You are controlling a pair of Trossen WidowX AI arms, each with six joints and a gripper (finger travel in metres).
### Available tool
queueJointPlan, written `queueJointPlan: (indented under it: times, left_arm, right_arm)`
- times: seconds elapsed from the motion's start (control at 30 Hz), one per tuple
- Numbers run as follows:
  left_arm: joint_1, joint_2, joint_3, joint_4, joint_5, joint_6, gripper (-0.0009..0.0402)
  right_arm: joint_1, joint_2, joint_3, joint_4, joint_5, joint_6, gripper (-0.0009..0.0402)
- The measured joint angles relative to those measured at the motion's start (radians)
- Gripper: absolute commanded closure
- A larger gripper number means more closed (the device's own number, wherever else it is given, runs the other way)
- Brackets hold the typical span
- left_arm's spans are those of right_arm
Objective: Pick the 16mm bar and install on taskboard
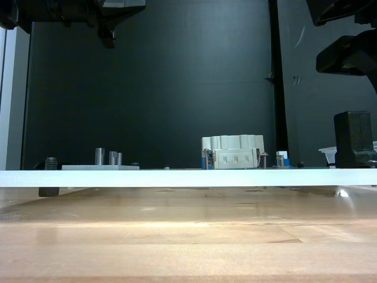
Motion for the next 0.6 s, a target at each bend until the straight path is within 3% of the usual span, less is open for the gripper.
queueJointPlan:
  times: [0.6]
  left_arm:
    - [0.0,0.0,0.0,0.0,0.0,0.0,0.0393]
  right_arm:
    - [0.0,-0.005,0.0,-0.004,0.0,-0.004,0.0386]
